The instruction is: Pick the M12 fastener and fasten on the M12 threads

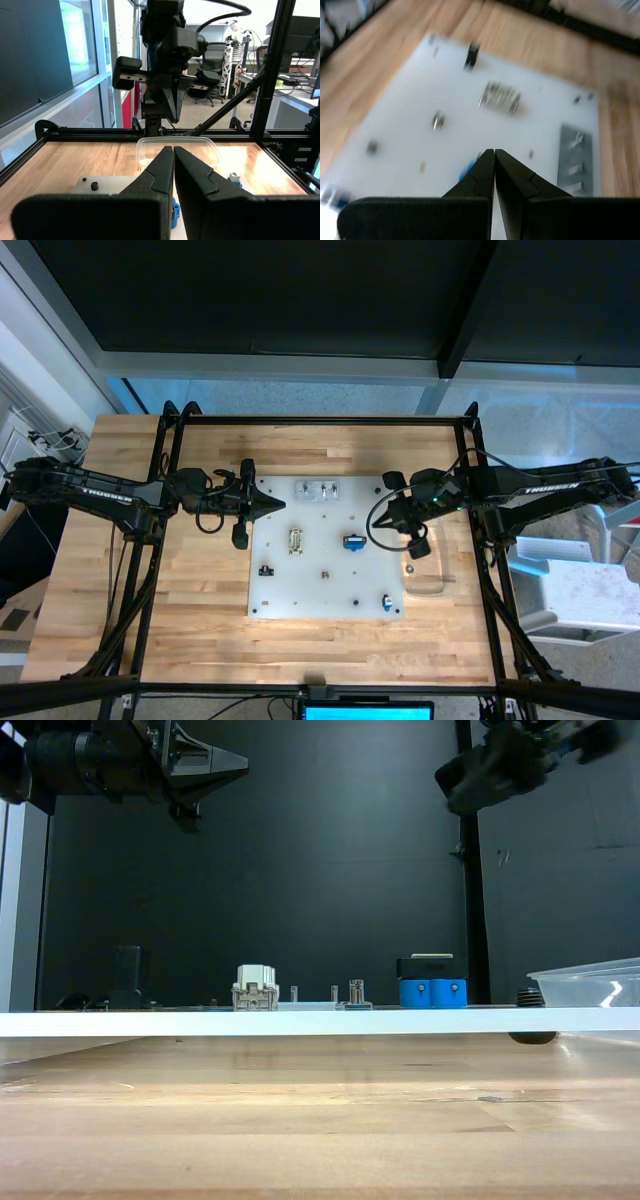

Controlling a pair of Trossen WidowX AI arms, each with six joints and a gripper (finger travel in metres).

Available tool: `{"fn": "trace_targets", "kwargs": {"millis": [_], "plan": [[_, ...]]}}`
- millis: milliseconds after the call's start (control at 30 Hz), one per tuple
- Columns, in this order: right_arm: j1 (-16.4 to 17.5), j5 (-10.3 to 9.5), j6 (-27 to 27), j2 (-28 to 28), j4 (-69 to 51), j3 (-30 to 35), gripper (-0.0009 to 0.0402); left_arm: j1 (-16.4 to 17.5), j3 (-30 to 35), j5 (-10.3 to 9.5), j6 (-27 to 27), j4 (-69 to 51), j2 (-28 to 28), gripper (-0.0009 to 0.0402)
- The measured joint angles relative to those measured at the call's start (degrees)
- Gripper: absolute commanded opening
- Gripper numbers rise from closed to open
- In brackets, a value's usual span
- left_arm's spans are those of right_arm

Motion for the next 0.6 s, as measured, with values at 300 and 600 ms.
{"fn": "trace_targets", "kwargs": {"millis": [300, 600], "plan": [[1.4, 0.11, -12.6, 5.0, -23.2, 7.8, 0.0000, 0.0, 0.0, 0.00, 0.0, 0.0, 0.0, 0.0000], [4.1, 0.15, -24.6, 8.2, -34.2, 10.1, 0.0000, 0.0, 0.0, 0.00, 0.0, 0.0, 0.0, 0.0000]]}}
